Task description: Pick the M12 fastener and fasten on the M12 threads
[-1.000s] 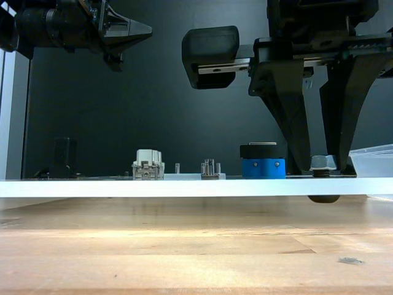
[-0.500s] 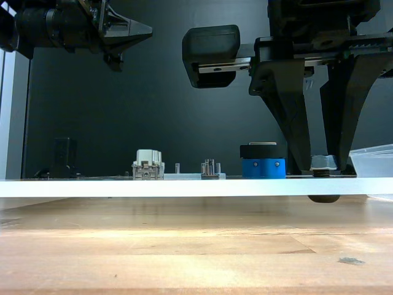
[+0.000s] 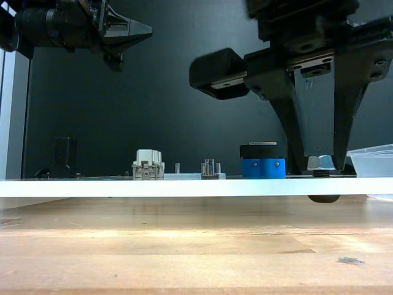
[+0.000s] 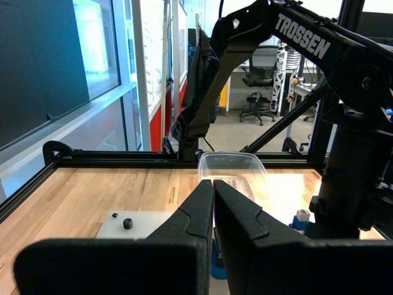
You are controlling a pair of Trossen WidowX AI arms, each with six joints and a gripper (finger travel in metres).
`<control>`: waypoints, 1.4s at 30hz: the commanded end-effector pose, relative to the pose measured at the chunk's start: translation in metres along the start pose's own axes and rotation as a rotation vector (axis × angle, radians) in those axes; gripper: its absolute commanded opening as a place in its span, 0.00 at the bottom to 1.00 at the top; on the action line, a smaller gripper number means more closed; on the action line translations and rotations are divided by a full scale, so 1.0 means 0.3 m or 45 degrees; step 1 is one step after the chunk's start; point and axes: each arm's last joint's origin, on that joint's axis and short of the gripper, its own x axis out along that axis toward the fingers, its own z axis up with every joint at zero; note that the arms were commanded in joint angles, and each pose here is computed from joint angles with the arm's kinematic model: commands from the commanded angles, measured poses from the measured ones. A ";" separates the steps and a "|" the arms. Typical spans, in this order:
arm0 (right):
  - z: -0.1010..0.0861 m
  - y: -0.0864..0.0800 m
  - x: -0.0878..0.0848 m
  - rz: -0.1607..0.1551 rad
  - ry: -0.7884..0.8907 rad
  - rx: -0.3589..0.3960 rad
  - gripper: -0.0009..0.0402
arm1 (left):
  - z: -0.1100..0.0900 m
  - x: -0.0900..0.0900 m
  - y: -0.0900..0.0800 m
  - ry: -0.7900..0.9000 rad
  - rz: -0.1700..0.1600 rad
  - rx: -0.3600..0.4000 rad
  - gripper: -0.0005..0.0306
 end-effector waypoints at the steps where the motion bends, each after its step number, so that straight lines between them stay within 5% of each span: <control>1: 0.000 -0.001 -0.002 -0.003 -0.004 0.298 0.09 | 0.000 0.000 0.000 0.000 0.000 0.000 0.02; 14: 0.000 -0.001 -0.002 -0.001 -0.006 1.453 0.09 | 0.000 0.000 0.000 0.000 0.000 0.000 0.02; 27: 0.002 -0.004 -0.002 0.006 -0.016 2.457 0.09 | 0.000 0.000 0.000 0.000 0.000 0.000 0.02; 42: 0.003 -0.005 -0.002 0.021 -0.021 3.315 0.09 | 0.000 0.000 0.000 0.000 0.000 0.000 0.02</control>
